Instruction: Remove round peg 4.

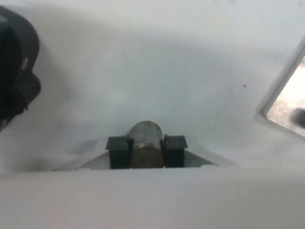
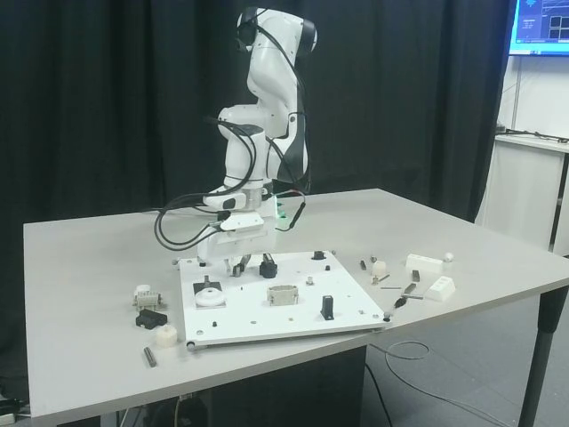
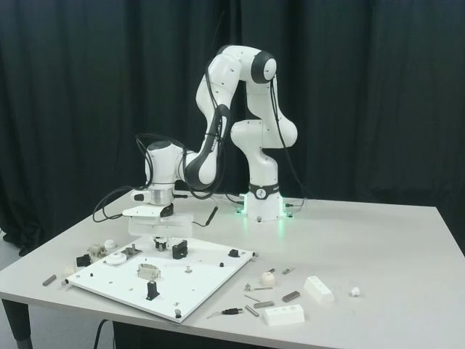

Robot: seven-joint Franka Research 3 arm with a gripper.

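Observation:
In the wrist view a short grey round peg (image 1: 146, 144) sits clamped between my two black finger pads (image 1: 118, 151). My gripper (image 1: 146, 151) is shut on it just over the white board (image 1: 157, 71). The room views show the gripper (image 2: 238, 264) (image 3: 161, 242) low over the far left part of the board (image 2: 284, 327) (image 3: 207, 280); the peg is too small to make out there. Whether the peg's lower end still sits in a hole is hidden.
A black knob (image 2: 268, 266) (image 3: 179, 249) stands close beside the gripper, and shows as a dark shape (image 1: 16, 67) in the wrist view. On the board are a white disc (image 2: 210, 296), a grey connector (image 2: 279, 294) and a black upright (image 2: 327, 306). Loose parts (image 2: 427, 276) (image 2: 147, 302) lie on the table either side.

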